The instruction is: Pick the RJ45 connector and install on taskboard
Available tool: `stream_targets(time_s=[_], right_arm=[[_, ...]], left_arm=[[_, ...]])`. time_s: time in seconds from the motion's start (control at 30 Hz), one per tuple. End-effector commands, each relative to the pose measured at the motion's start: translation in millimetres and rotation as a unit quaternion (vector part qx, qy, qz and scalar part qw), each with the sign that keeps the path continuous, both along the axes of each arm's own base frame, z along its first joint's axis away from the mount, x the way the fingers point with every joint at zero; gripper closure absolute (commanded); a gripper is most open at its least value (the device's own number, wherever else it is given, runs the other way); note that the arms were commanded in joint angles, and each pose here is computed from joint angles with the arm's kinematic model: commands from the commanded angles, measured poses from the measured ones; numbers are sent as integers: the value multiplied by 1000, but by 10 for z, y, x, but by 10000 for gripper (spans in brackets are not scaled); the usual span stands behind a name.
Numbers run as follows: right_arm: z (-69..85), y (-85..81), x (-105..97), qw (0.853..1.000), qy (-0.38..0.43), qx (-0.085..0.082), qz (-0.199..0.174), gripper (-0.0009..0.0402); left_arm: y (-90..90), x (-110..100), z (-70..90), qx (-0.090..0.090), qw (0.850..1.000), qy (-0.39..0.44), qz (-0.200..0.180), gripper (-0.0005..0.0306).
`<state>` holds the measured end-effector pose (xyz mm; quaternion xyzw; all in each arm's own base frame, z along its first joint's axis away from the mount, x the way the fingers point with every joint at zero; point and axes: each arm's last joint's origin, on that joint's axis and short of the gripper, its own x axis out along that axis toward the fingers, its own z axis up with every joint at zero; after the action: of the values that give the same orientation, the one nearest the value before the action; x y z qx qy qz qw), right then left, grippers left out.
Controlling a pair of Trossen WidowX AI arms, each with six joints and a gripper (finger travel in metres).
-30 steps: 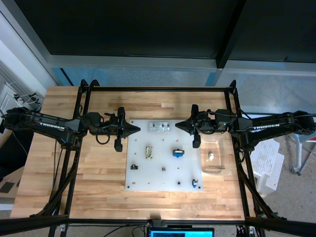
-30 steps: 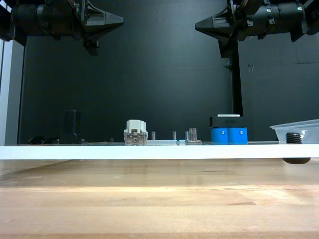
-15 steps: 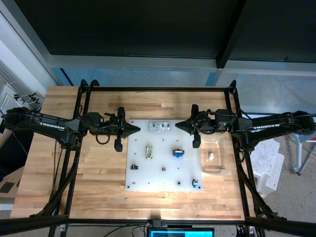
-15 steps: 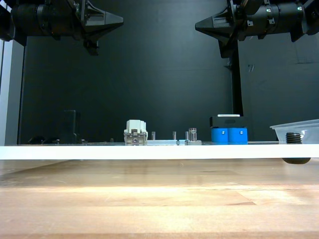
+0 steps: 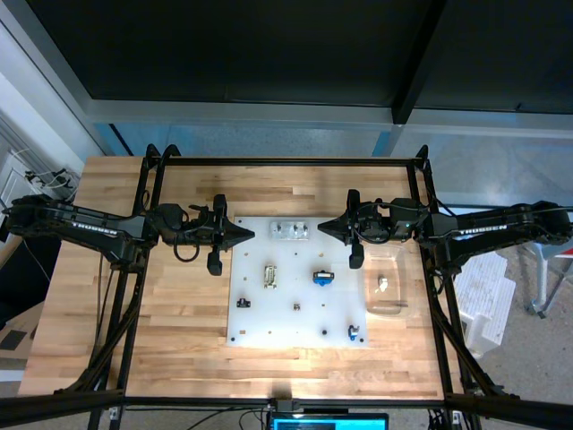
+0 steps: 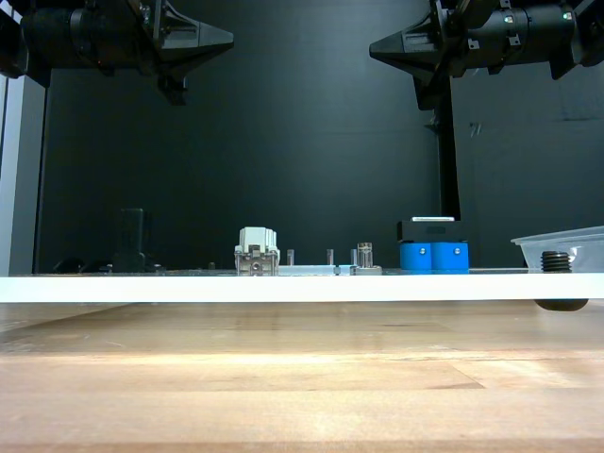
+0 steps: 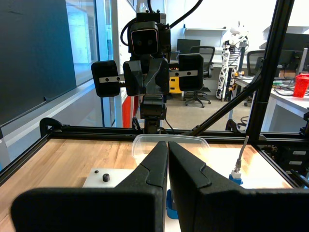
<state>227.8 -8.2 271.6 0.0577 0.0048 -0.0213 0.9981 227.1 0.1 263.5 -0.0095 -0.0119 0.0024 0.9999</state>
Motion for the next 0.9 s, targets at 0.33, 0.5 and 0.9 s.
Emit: stream_targets(time_s=[0.33,0.5,0.9], right_arm=[[0,0,0,1000,0,0,0,393],[0,0,0,1000,0,0,0,393],[0,0,0,1000,0,0,0,393]], left_arm=[[0,0,0,0,1000,0,0,300],[1,0,0,0,1000,0,0,300],[0,0,0,0,1000,0,0,300]])
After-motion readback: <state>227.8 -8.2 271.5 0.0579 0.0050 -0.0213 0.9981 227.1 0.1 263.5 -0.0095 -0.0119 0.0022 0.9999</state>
